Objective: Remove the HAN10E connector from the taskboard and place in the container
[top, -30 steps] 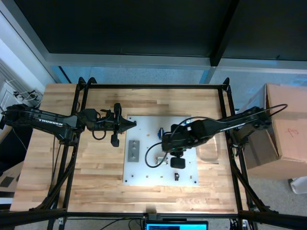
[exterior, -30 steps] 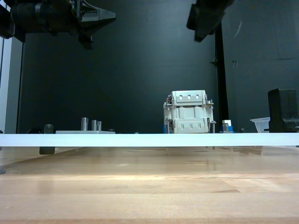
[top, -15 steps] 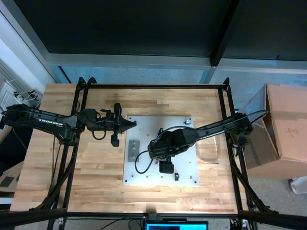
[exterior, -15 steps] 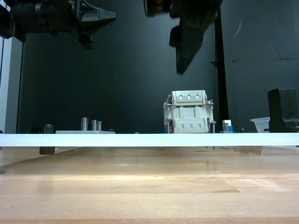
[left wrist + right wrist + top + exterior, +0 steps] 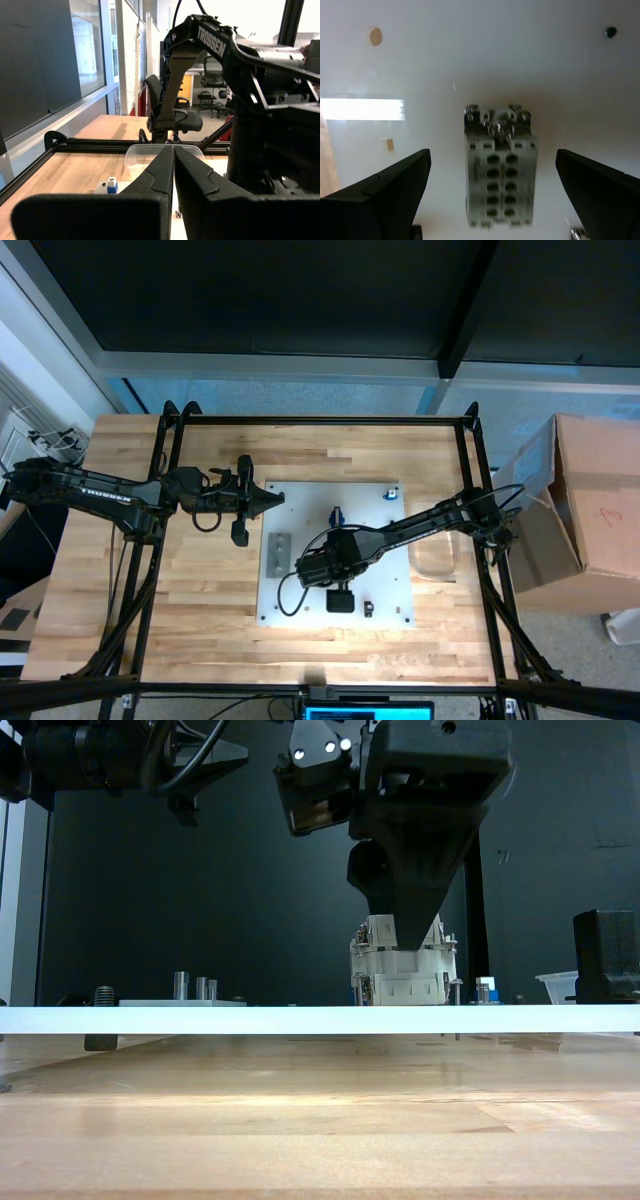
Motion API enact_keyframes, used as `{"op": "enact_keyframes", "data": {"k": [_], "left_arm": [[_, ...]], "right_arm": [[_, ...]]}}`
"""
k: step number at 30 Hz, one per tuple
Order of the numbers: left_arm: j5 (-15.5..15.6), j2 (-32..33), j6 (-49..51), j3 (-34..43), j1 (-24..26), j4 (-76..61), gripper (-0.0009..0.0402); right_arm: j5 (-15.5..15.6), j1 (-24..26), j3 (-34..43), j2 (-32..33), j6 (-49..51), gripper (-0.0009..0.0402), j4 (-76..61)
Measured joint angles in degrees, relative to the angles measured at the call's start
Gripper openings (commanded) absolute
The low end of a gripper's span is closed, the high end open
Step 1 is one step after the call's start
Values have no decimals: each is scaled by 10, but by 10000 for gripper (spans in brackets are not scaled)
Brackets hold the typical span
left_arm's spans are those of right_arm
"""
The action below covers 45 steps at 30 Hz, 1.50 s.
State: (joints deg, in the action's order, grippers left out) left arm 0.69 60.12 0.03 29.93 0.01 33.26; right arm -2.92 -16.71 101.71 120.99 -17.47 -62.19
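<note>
— On the white taskboard (image 5: pixel 300 612), where is the HAN10E connector (image 5: pixel 403 978) sitting?

— It is standing upright in its seat near the board's middle, with its pin holes facing up toward the right wrist camera.

— Is anything holding it?

— No. The right pincer (image 5: pixel 403 925) is hanging directly over it, released, with its fingers (image 5: pixel 385 187) spreading wide on either side. From the right wrist view both fingers are staying apart from the connector's housing. From the low view one finger is overlapping the connector's top edge, so the tips are reaching down to about that height.

— And the left pincer (image 5: pixel 272 497)?

— It is hovering high above the board's far left corner, well apart from the connector, pointing toward the right arm. It is clenched, its two fingers (image 5: pixel 160 175) pressing flat against each other.

— Where is the container (image 5: pixel 436 555) lying?

— It is resting on the tabletop (image 5: pixel 120 580) just beside the board's right edge, a clear plastic tub, well apart from the connector.

— Is anything else showing on the board?

— A grey block (image 5: pixel 278 555) with short pegs is sitting left of the connector, and a small blue part (image 5: pixel 112 186) is standing near the far edge.
</note>
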Motion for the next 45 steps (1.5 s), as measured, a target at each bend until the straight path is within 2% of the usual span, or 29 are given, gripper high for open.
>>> {"op": "enact_keyframes", "data": {"k": [17,25,28,32,45], "left_arm": [[0,0,0,0,0,0,0],[0,0,0,0,0,0,0],[0,0,0,0,0,0,0],[0,0,0,0,0,0,0],[0,0,0,0,0,0,0]], "right_arm": [[-1,0,0,-16,4,93,-5],[0,0,0,-17,12,12,-5],[0,0,0,-20,13,-2,-6],[0,0,-1,-33,15,5,-10],[-4,1,0,-146,15,7,-21]]}}
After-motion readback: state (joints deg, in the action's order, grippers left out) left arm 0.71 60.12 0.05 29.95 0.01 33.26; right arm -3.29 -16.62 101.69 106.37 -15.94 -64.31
